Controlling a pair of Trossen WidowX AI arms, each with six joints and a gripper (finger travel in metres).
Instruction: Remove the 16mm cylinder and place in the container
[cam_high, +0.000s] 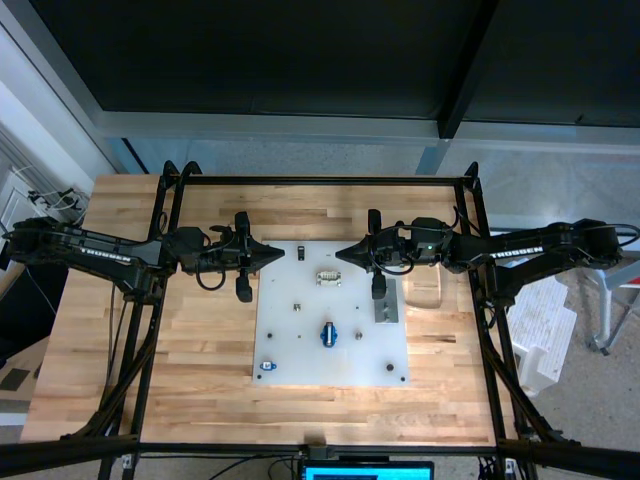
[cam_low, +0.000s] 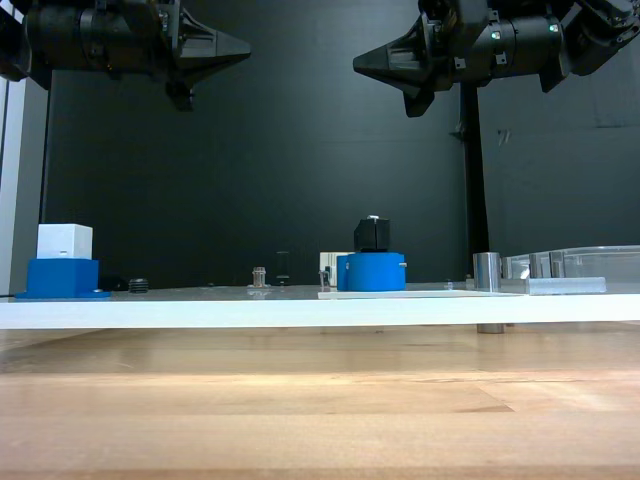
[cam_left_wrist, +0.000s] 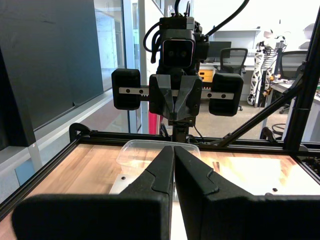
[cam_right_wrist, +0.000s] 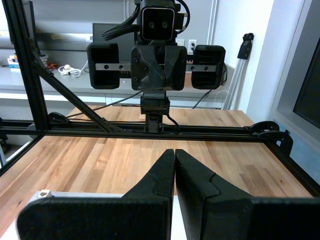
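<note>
On the white task board (cam_high: 300, 372), the nearest thing of the task is the 16mm cylinder (cam_low: 486, 270). It stands upright in the board, just beside the blue fitting (cam_low: 375, 270) on the right and not touching it. This closeness is the first danger, I think: a gripper that comes down a little off centre can knock the fitting, or a finger can land on top of the peg instead of beside it. The peg is short, smooth metal, so a shallow or slanted hold may let it slip, and a pull at an angle may jam it in its hole and lift the board. A thinner peg (cam_high: 297, 307) stands more to the left and could be taken by mistake. Farther back on the right lie the grey metal block (cam_high: 387, 300) and, just beside it, the clear container (cam_low: 575, 260). The tub looks light and is nearly see-through, so a low carry could push it away, or the peg could fall on the block. Farthest, the left gripper (cam_high: 280, 256) and the right gripper (cam_high: 338, 257) hang high over the far part of the board, tips toward each other but apart. Each has its fingers pressed together and holds nothing, so the working one must open before it descends; otherwise it only stamps on the peg.
</note>
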